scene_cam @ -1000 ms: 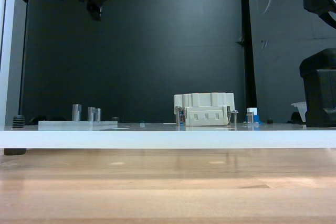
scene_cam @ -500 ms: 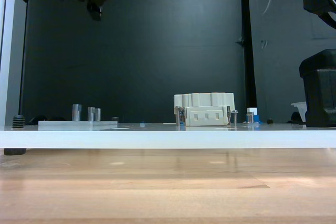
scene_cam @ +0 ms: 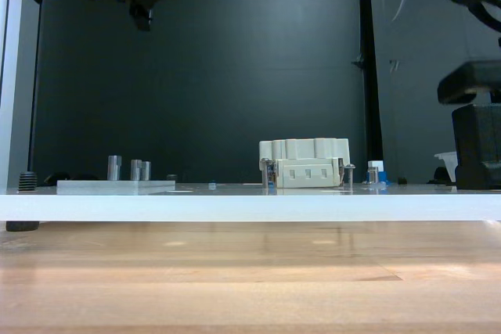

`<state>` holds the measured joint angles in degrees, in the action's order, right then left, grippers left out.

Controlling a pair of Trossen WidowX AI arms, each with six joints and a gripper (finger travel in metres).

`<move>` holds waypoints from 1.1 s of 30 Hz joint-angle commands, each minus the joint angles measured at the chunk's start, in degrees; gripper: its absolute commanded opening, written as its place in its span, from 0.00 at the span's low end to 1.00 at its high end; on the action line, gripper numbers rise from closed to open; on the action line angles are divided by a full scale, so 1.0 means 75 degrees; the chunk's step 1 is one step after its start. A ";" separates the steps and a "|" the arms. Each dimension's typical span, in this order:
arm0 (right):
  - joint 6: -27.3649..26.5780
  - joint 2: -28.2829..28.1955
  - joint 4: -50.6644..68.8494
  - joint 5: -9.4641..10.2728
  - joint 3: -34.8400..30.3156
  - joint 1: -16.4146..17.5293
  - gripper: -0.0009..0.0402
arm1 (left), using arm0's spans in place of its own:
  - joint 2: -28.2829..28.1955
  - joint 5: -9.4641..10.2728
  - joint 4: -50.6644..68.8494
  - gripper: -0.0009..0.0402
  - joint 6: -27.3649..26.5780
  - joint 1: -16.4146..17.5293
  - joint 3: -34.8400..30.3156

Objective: Pick the HAN10E connector and install in the HAN10E hub

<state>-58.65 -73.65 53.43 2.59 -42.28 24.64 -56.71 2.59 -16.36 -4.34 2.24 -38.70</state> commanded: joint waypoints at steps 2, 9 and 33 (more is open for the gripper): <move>0.0481 0.0137 0.0440 -0.0015 -0.0420 -0.0090 0.12 | -0.0003 0.0000 0.0000 0.02 0.0000 0.0003 -0.0003; 0.2489 0.0172 0.0874 -0.0256 -0.1105 -0.0350 0.12 | -0.0003 -0.0003 0.0000 0.02 0.0000 0.0003 -0.0003; 0.8451 0.0178 0.1475 -0.0277 -0.1743 -0.0574 0.12 | -0.0003 0.0000 0.0000 0.02 0.0000 0.0003 -0.0003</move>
<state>3.36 -72.31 64.16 0.60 -54.87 20.32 -56.71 2.59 -16.36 -4.34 2.24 -38.70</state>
